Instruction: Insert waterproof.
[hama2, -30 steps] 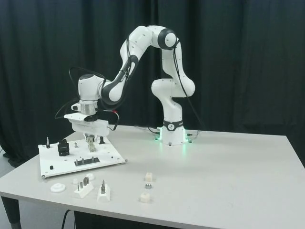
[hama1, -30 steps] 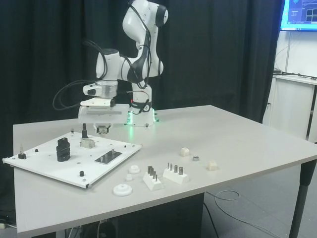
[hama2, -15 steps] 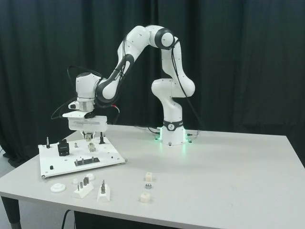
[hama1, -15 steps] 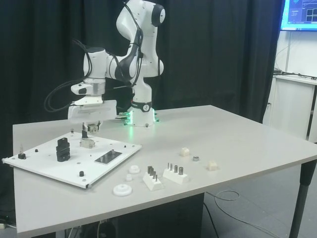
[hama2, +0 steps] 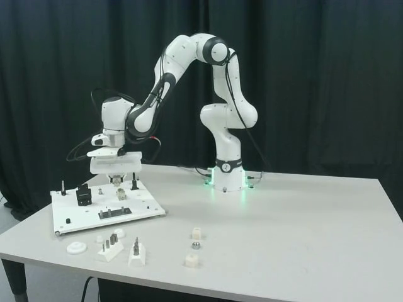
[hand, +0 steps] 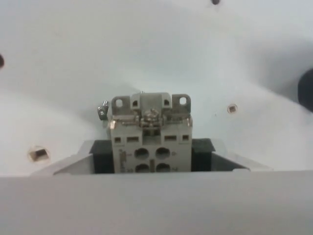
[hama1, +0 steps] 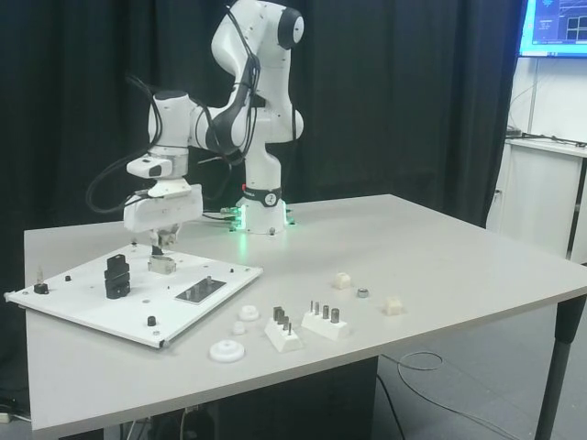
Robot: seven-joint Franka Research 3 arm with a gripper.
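Right now, closest under the wrist camera, I see the gripper (hama1: 161, 235) with its two black pads (hand: 101, 155) standing apart and nothing clamped between them, so I take it as released and empty. The connector (hand: 150, 142), the grey block with four round holes on its face and a metal bracket behind, lines up in the gap between the pads in the wrist view. Both room views, though, show the fingertips hanging a little above it, not touching. It sits upright on the white board (hama1: 92, 302), toward the board's back edge, just beside a thin black peg (hama1: 156, 244) and apart from the black block (hama1: 116, 277) further along the board. As for progress, I judge the approach and alignment about done: the hand is centred over the part and squared to it. The descent, the grasp and the insertion itself are all left, as far as I can see. I cannot tell from here whether the connector is already partly seated in a socket or merely resting in a holder. Further out, on the grey table (hama1: 440, 257) past the board's front edge, lie white holders (hama1: 284, 335) with pins and a few small loose pieces, well apart from the hand.
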